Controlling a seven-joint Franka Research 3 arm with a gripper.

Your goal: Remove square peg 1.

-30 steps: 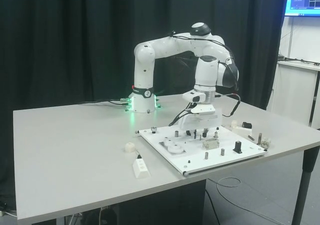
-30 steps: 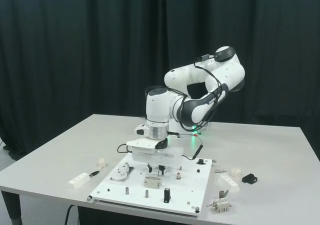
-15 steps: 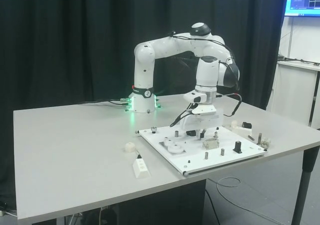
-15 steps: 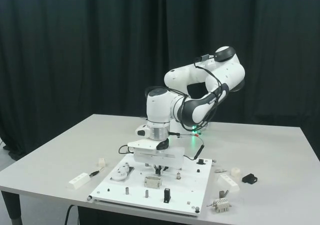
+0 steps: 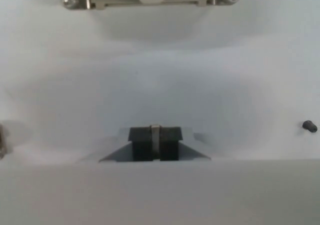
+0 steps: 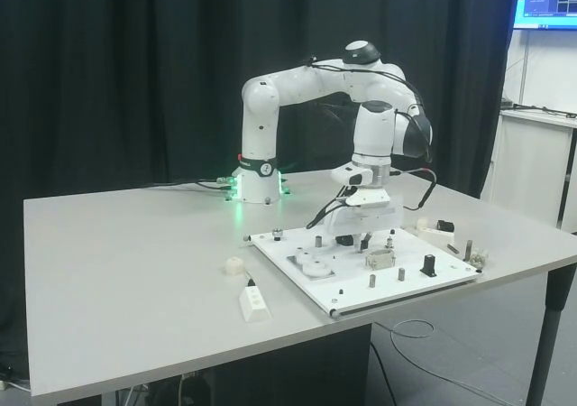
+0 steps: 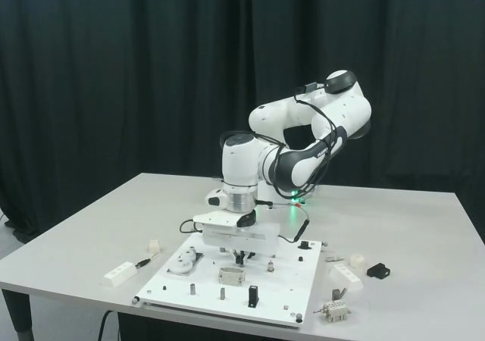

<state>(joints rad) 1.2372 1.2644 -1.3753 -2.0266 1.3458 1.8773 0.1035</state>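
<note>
First room view: stood off one desk (image 6: pixel 135 262) corner, facing the arm (image 6: pixel 361 108) side-on from moderate range. Second room view: faced the arm (image 7: pixel 303 144) front-on from across the desk (image 7: pixel 394 227). Both shared the white board (image 6: pixel 361 271) (image 7: pixel 235 288). Wrist view: looked down close onto the board (image 5: pixel 160 85).

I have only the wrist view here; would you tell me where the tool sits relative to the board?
Observer: The tool hangs over the middle of the white board, with the wrist pointing straight down.
Operator: Thank you. I see it shut on square peg 1, with a connector ahead. Where does that connector stand?
Observer: The connector stands on the board, between the tool and the board's front edge.
Operator: Is anything lying off the board?
Observer: Yes, a small black part lies on the grey table beside the board.
</note>
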